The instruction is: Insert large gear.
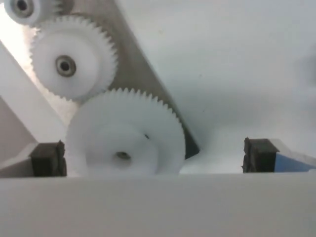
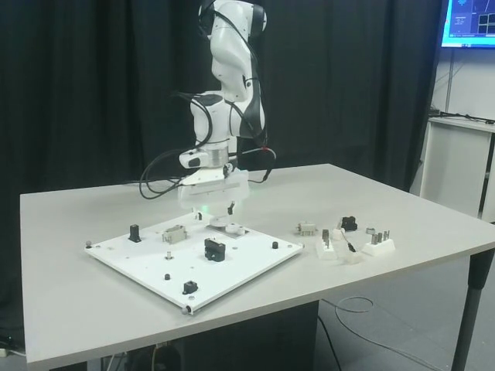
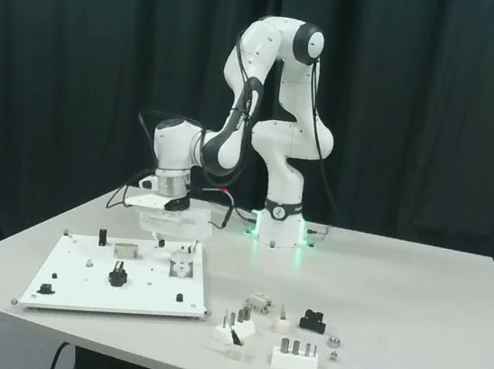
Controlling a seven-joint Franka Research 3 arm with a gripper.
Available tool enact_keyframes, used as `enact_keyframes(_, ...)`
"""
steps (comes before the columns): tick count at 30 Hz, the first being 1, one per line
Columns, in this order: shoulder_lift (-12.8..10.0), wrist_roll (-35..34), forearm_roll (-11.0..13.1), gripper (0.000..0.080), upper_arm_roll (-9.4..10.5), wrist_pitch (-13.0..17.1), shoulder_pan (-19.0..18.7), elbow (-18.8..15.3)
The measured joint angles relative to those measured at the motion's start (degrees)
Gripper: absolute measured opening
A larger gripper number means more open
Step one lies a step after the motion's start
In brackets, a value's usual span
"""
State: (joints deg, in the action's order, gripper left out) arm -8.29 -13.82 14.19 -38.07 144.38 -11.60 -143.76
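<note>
My fingers (image 1: 153, 157) are spread, gripping nothing; the large gear (image 1: 126, 136) sits between them, meshed with the next gear (image 1: 71, 58), apparently seated.

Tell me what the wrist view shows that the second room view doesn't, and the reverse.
Only the wrist view shows gear teeth: the large gear meshing with a medium gear, a smaller one beyond, and the open pincer straddling the large gear without touching it. Only the second room view shows the whole arm, the white board and loose parts on the grey table. Both show the pincer over the gears.
</note>
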Motion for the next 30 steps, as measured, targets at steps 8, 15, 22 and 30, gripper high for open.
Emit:
enact_keyframes(8,-0.1,-5.4,1.7,0.0800,0.00,-0.3,0.0,-0.4)
enact_keyframes(15,-0.2,-9.8,2.0,0.0800,0.00,-0.4,-0.1,-0.6)
enact_keyframes(22,-0.2,-10.3,2.1,0.0800,0.04,-0.4,-0.5,-0.8)
enact_keyframes(30,-0.5,-10.3,2.1,0.0800,0.05,0.2,-1.8,-1.0)
